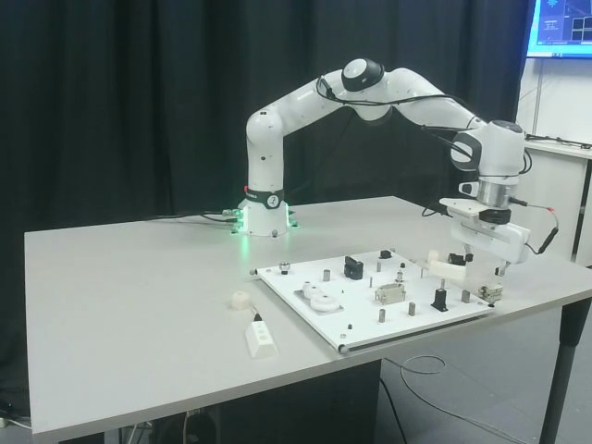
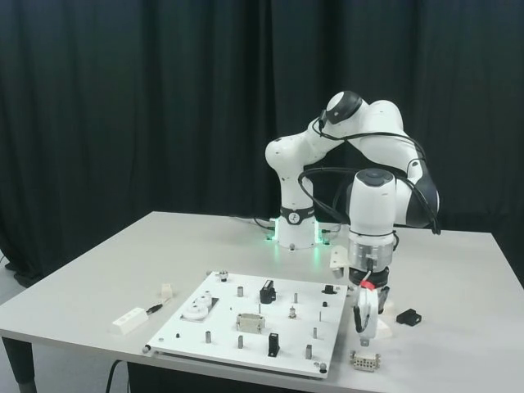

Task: Remove square peg 4.

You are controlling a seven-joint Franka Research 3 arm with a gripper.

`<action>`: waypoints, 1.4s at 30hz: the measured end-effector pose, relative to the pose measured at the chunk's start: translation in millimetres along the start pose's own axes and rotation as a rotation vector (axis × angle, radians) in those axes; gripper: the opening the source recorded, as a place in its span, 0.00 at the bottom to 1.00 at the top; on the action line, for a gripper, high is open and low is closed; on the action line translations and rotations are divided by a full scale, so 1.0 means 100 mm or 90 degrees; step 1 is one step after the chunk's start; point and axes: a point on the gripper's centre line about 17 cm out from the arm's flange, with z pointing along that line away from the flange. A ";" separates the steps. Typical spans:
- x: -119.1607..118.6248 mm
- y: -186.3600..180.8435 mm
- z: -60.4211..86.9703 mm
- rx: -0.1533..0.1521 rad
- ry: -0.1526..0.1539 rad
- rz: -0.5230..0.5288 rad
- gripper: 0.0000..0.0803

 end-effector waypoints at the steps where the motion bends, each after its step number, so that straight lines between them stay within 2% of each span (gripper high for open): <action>1: 0.00 0.00 0.00 0.000 0.000 0.001 1.00; 35: 0.22 -0.15 -0.15 0.022 0.000 0.037 1.00; 42: 0.29 -0.18 -0.16 0.026 0.007 0.042 1.00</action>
